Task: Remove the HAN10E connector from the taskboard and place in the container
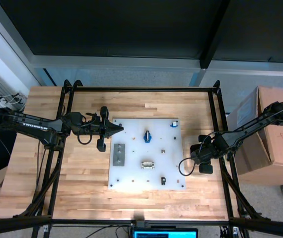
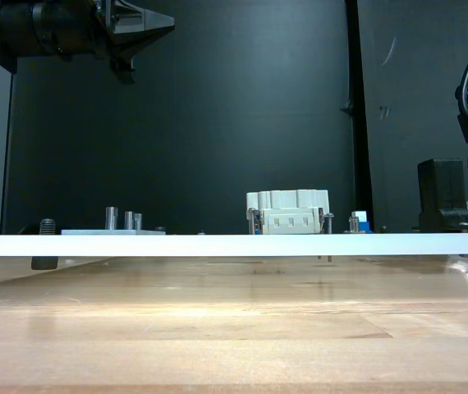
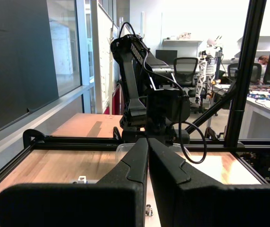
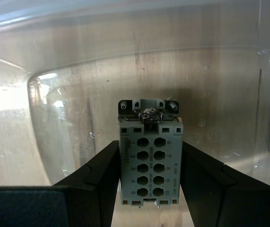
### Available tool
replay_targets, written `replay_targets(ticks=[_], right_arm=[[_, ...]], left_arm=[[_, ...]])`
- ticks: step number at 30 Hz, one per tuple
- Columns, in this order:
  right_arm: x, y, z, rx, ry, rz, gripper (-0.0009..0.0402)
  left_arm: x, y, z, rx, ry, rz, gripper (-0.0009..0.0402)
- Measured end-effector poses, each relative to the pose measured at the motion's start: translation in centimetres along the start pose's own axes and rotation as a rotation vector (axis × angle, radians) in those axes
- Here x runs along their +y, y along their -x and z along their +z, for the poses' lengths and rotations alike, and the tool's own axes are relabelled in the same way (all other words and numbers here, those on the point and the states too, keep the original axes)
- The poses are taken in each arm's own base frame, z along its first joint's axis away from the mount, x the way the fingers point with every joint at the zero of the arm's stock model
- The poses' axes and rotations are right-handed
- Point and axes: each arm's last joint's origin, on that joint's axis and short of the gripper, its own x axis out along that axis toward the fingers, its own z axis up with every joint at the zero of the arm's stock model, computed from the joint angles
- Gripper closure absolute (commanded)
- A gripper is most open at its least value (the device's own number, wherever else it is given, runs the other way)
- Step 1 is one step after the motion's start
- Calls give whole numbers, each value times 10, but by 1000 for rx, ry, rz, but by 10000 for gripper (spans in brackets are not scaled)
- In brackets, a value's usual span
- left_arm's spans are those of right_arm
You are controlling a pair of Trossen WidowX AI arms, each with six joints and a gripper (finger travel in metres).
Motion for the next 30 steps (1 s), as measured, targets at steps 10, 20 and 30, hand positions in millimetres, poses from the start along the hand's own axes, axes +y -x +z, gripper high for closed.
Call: replay_targets(ticks=[10, 20, 30], right_arm=[[0, 0, 0, 0, 0, 1, 188], [3, 32, 14, -32, 3, -21, 194], [-4, 89, 47, -266, 5, -57, 275]], left_arm=[[0, 0, 0, 0, 0, 0, 393], [0, 0, 0, 0, 0, 0, 393], [0, 0, 0, 1, 0, 0, 393]])
